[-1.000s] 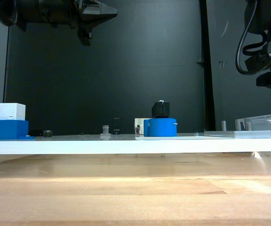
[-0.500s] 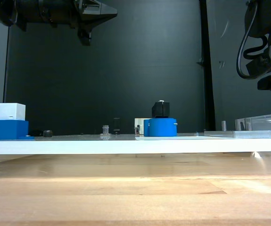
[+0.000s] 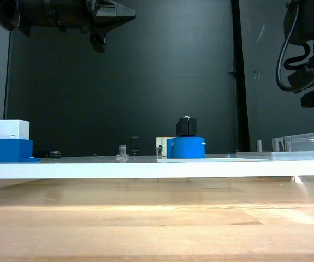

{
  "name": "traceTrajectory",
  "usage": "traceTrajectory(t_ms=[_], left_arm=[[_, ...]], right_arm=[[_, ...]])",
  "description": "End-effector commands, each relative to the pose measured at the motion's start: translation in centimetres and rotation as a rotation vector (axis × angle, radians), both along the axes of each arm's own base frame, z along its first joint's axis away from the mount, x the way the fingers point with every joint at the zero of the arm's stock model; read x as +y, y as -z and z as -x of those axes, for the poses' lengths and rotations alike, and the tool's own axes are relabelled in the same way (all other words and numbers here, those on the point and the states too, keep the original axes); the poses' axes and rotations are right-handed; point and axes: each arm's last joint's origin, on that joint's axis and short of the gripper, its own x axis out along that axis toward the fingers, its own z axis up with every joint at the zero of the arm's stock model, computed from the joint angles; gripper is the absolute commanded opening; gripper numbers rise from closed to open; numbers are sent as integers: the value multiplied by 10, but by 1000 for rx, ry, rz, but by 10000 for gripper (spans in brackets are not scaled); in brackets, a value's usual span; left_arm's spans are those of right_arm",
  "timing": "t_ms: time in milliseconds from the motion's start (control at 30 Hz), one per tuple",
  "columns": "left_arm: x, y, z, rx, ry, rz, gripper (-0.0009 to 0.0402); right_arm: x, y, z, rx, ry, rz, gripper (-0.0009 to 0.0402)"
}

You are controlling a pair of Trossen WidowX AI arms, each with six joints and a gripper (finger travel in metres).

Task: Pick the 16mm cylinder and install on the taskboard

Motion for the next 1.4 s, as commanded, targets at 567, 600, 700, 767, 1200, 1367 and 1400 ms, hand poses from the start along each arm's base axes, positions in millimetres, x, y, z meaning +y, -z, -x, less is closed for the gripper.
traceTrajectory(t_ms=[567,600,700,767,1200,1367,1400], left_arm=[[0,0,0,0,0,0,0],[0,0,0,0,0,0,0],[0,0,0,0,0,0,0],[0,0,0,0,0,0,0],[0,0,0,0,0,0,0],[0,0,0,0,0,0,0],[0,0,0,0,0,0,0]], right_arm=[[0,0,-1,-7,1,0,0],[0,0,-1,-7,1,0,0],[0,0,-1,-8,1,0,0],[0,0,-1,-8,1,0,0],[0,0,-1,-8,1,0,0],[0,0,-1,-9,1,1,0],[0,0,-1,-9,1,2,0]])
